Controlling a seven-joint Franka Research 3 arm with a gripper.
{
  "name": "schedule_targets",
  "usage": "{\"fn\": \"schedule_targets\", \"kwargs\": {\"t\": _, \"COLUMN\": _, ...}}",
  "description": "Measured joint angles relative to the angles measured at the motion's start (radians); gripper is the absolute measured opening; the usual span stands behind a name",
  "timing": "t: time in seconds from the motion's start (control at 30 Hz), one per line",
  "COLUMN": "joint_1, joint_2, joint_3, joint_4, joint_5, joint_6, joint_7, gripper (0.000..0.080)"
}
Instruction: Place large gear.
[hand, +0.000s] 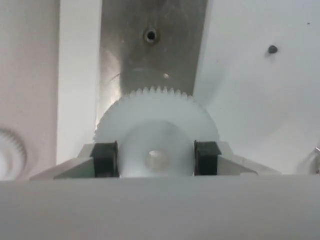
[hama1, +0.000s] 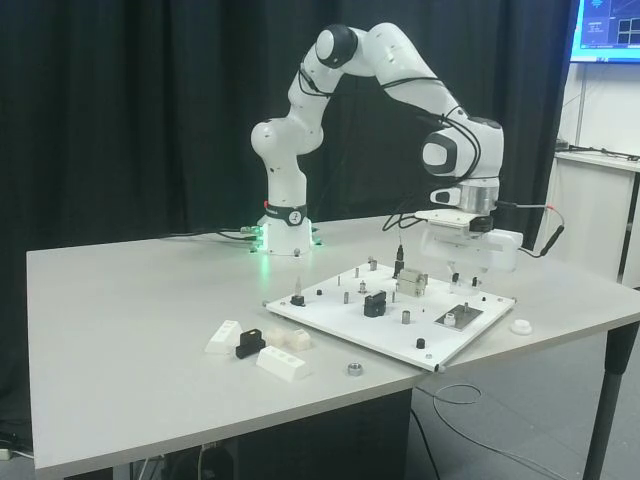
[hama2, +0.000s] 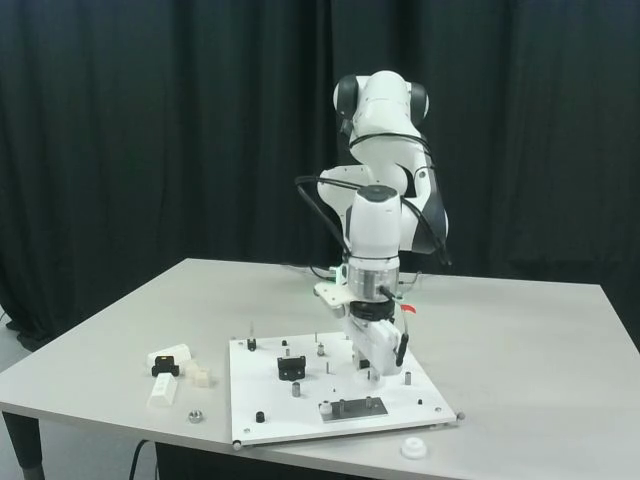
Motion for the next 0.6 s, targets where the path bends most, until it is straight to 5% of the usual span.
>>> {"fn": "schedule_targets", "kwargs": {"t": 0.6, "joint_1": 0.001, "joint_2": -0.009, "joint_3": 0.000, "joint_4": 0.000, "joint_5": 0.000, "joint_6": -0.012, "joint_7": 0.000, "gripper": 0.0326}}
